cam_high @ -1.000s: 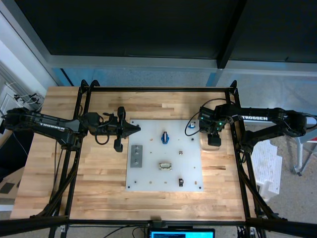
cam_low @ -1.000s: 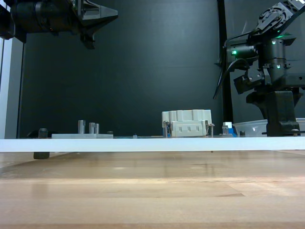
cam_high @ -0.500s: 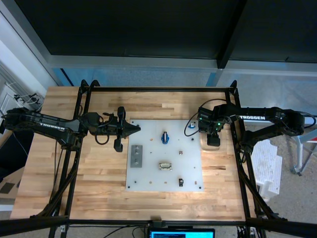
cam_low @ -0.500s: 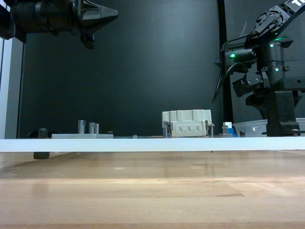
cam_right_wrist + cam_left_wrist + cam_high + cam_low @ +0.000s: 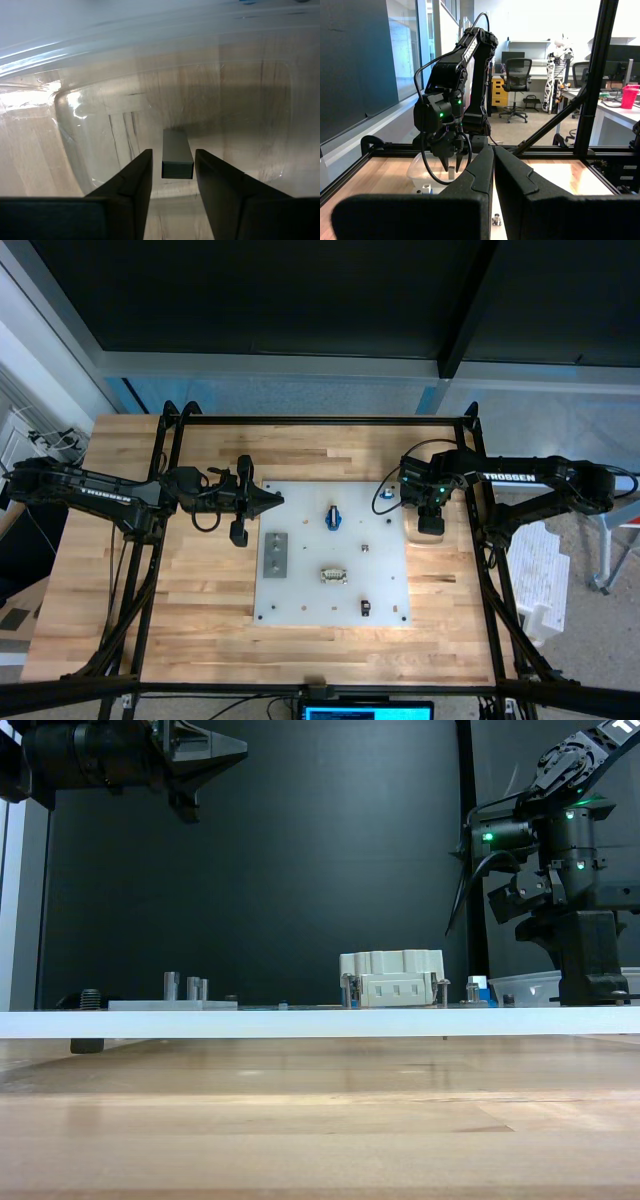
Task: Pick the 16mm bar and install on taskboard
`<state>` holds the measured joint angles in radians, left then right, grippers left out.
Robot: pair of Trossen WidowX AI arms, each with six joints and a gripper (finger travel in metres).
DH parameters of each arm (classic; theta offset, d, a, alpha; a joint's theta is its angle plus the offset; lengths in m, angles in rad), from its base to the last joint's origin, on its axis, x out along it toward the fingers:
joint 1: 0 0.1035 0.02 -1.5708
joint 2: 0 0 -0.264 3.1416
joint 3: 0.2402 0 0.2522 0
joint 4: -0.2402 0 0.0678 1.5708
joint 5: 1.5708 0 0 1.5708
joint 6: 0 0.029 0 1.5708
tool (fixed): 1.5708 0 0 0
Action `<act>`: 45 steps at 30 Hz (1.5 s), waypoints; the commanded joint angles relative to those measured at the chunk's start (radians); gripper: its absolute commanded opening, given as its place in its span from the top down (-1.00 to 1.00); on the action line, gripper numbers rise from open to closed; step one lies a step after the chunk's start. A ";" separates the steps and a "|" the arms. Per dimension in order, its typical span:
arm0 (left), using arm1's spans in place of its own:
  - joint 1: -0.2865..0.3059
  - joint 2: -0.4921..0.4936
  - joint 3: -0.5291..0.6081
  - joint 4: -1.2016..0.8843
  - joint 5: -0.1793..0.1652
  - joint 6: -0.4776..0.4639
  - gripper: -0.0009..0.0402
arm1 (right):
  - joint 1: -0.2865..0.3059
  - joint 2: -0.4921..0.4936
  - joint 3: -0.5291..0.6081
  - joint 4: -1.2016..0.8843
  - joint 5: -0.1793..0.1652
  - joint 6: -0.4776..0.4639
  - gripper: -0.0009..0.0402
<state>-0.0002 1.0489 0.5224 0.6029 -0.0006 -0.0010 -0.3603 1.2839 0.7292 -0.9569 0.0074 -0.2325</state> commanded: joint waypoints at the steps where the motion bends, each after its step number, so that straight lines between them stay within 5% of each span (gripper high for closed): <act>1: 0.000 0.000 0.000 0.000 0.000 0.000 0.96 | 0.000 0.000 0.001 -0.001 0.001 0.000 0.57; 12: 0.000 0.000 0.000 0.000 0.000 0.000 0.96 | 0.000 -0.006 0.009 -0.002 0.001 -0.002 0.97; 21: 0.000 0.000 0.000 0.000 0.000 0.000 0.96 | 0.006 -0.037 0.091 -0.103 0.000 0.000 0.93; 41: 0.000 0.000 0.000 0.000 0.000 0.000 0.96 | 0.117 -0.067 0.329 -0.335 0.005 0.072 0.93; 45: 0.000 0.000 0.000 0.000 0.000 0.000 0.96 | 0.199 -0.065 0.329 -0.337 0.054 0.132 0.93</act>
